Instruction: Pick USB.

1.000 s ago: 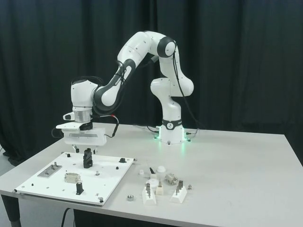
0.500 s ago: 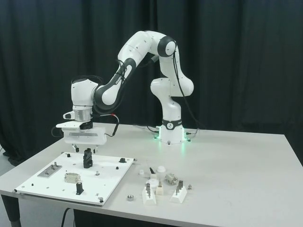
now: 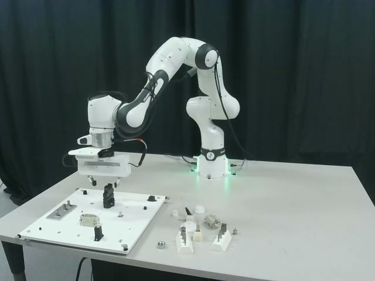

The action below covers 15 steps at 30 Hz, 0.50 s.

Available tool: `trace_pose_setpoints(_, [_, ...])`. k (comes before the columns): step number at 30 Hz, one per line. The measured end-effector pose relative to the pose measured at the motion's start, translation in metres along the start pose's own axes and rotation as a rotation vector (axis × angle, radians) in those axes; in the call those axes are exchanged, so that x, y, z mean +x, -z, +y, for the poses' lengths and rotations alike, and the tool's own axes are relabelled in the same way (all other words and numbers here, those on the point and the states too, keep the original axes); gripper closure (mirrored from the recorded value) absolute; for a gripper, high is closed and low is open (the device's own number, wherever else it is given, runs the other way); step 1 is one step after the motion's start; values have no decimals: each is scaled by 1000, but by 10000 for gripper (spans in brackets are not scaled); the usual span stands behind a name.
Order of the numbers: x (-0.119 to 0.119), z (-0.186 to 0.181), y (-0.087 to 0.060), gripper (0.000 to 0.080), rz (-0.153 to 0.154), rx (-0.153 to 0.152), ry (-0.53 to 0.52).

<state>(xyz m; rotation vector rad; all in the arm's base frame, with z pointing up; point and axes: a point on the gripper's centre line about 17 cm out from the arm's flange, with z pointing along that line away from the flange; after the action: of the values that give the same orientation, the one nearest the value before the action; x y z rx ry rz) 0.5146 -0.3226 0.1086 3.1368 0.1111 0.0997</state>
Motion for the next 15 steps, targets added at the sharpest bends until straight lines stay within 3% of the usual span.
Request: trace_pose_setpoints(15, [4, 3, 6, 3, 10, -6, 1])
